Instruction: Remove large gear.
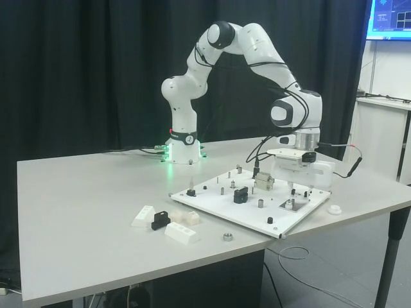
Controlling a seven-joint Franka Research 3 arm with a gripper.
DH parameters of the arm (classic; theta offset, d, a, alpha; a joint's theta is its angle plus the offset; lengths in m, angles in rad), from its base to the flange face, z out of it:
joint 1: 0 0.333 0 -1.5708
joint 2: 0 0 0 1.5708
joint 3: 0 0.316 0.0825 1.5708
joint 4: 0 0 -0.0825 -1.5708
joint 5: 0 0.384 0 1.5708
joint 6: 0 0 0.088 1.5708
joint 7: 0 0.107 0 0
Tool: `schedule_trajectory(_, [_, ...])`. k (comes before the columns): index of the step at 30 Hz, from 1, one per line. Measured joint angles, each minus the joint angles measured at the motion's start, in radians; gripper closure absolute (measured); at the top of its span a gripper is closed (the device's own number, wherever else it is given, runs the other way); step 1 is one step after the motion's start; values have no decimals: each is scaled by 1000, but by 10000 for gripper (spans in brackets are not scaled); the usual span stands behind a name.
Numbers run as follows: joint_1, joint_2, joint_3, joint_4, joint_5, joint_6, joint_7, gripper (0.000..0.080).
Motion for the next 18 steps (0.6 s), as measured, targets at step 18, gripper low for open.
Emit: schedule_trajectory(18, [-3,-12,0,4,0,-14,3,476])
